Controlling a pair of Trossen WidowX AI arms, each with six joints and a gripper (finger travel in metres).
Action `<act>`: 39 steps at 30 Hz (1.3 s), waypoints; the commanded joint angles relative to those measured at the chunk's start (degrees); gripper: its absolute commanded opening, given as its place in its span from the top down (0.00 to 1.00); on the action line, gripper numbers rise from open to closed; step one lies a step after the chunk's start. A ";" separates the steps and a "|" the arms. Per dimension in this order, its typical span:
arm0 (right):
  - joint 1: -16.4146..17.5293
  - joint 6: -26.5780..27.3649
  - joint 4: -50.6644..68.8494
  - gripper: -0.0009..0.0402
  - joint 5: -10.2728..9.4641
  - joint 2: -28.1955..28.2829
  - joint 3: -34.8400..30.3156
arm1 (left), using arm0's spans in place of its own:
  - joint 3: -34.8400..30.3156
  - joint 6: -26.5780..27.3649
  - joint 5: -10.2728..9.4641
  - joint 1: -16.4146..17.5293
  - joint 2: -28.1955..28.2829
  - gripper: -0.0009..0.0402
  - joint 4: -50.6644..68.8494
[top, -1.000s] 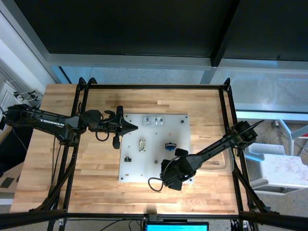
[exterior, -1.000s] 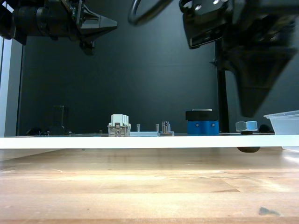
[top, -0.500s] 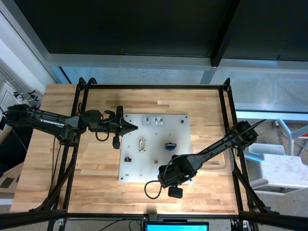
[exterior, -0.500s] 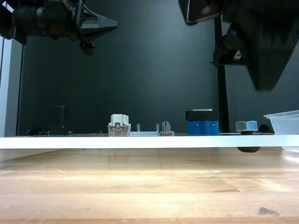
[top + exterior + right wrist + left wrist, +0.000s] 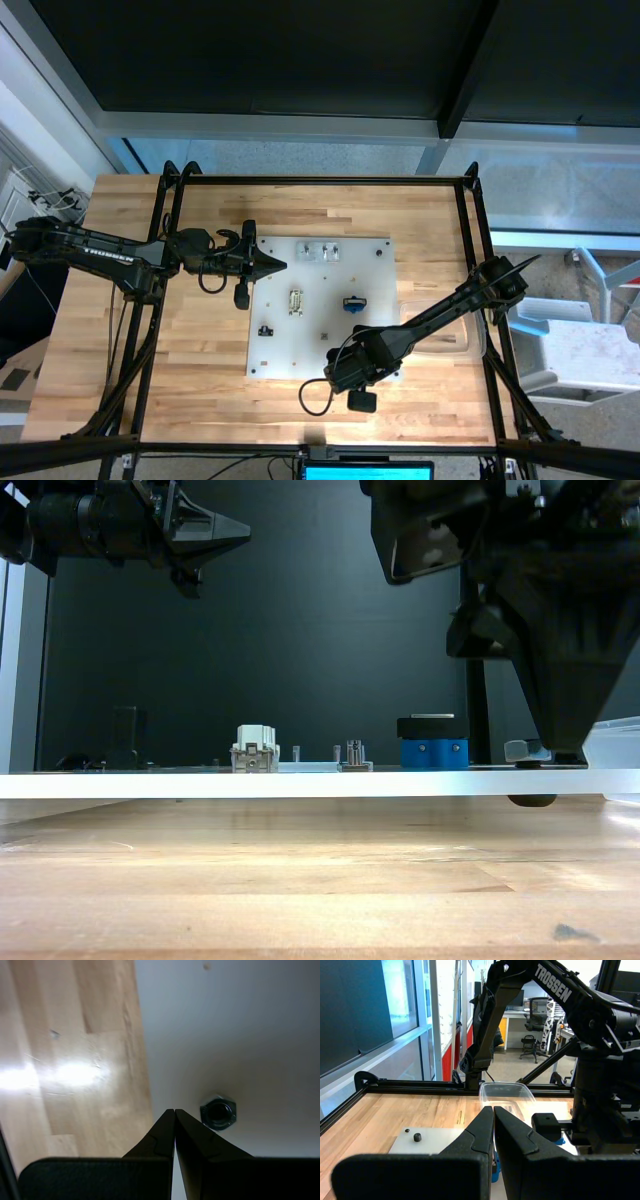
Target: Unfasten the M12 fastener and place in the container
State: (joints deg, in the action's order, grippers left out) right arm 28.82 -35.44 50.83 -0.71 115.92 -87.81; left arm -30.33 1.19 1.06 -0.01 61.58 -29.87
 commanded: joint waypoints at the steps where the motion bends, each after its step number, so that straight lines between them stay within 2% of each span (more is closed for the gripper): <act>1: 0.00 -0.11 1.84 0.98 2.64 -0.04 0.13 | 0.00 -0.02 0.00 0.00 0.02 0.98 0.00; 9: -0.02 -0.04 2.58 0.98 2.71 -0.44 0.13 | 0.00 -0.02 0.00 0.02 0.02 0.98 0.00; 10: -0.02 -0.07 3.13 0.98 3.72 -0.46 0.13 | 0.00 -0.02 0.00 0.02 0.02 0.98 0.00; 11: -0.02 -0.63 4.39 0.98 6.60 -0.83 0.11 | 0.00 -0.02 0.00 0.00 0.02 0.98 0.00; 13: 0.04 -3.37 7.87 0.98 13.92 -1.25 -0.35 | 0.00 -0.02 0.00 0.02 0.02 0.98 0.00; 14: 0.09 -4.42 9.64 0.98 16.92 -1.60 -0.79 | 0.00 -0.02 0.00 0.02 0.02 0.98 0.00; 15: 0.13 -5.14 10.75 0.98 18.91 -1.88 -1.14 | 0.00 -0.02 0.00 0.00 0.02 0.98 0.00; 16: 0.22 -5.25 11.15 0.98 19.28 -2.10 -1.40 | 0.00 -0.02 0.00 0.00 0.02 0.98 0.00; 19: 0.33 -5.27 11.19 0.98 18.51 -2.73 -1.73 | 0.00 -0.02 0.00 0.00 0.02 0.98 0.02; 21: 0.50 -5.20 11.19 0.98 16.94 -2.93 -1.88 | 0.00 -0.02 0.00 0.00 0.00 0.98 -0.04; 23: 0.57 -5.20 11.19 0.98 14.53 -3.06 -2.21 | 0.00 -0.02 0.00 0.02 0.00 0.98 -0.02; 27: 0.85 -4.46 10.95 0.98 7.65 -3.06 -3.58 | 0.00 -0.02 0.00 0.00 0.02 0.98 0.00; 31: 1.05 -4.07 9.31 0.98 3.52 -2.99 -5.75 | 0.00 -0.02 -0.02 0.00 0.00 0.98 0.00; 35: 1.18 -2.99 7.82 0.98 3.43 -2.99 -6.12 | 0.00 -0.02 0.00 0.00 0.02 0.98 0.00; 39: 1.22 -1.31 4.98 0.98 3.52 -2.99 -3.74 | 0.00 -0.02 0.00 0.00 0.02 0.98 0.02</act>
